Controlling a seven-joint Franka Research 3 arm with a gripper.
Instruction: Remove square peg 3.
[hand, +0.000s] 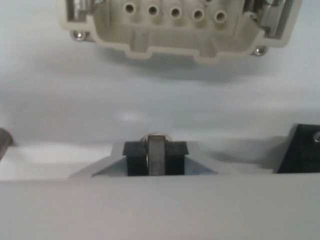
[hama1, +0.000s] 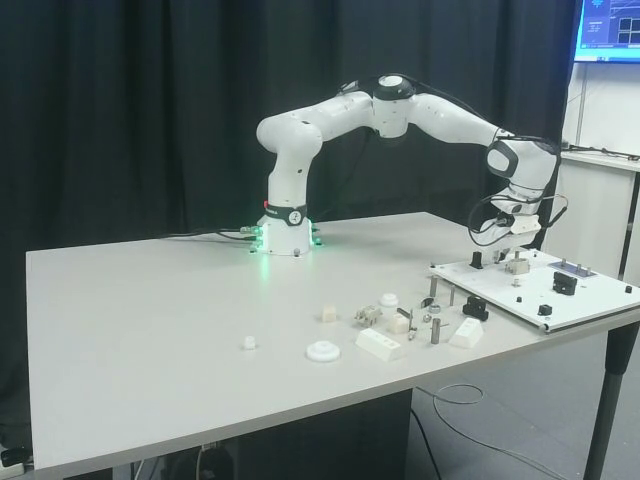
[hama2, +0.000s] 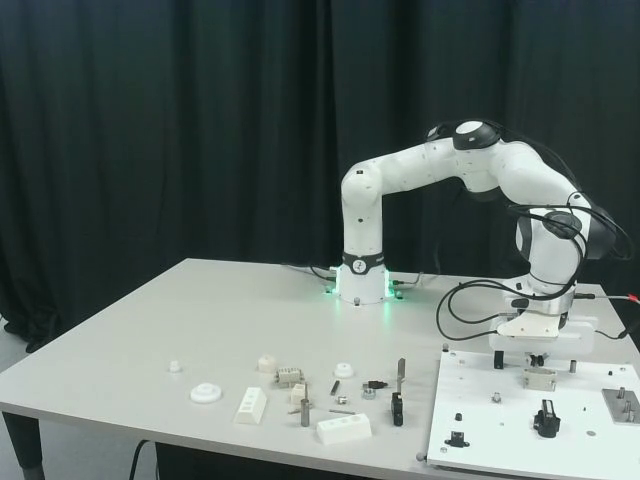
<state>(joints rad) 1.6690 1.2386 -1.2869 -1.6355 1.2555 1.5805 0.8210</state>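
Observation:
In the wrist view a narrow grey square peg (hand: 156, 159) stands between my two black fingertips (hand: 134, 159), which press on it from both sides. My gripper (hand: 156, 161) is shut on this peg, low over the white board (hand: 150, 95). I cannot tell whether the peg's lower end is still in the board. A pale connector housing (hand: 175, 25) with a row of holes lies just beyond the peg. From the room cameras, the gripper (hama1: 513, 245) (hama2: 536, 355) hangs over the far part of the white board (hama1: 590, 300) (hama2: 500, 425), with the peg hidden.
Black blocks (hama2: 545, 420) (hama1: 563, 283) and small fittings stand on the board, one black piece (hand: 302, 152) close beside my fingers. Several loose white and grey parts (hama1: 380, 340) (hama2: 300, 395) lie on the grey table (hama1: 150, 310) beside the board. The arm's base (hama2: 362, 285) glows green.

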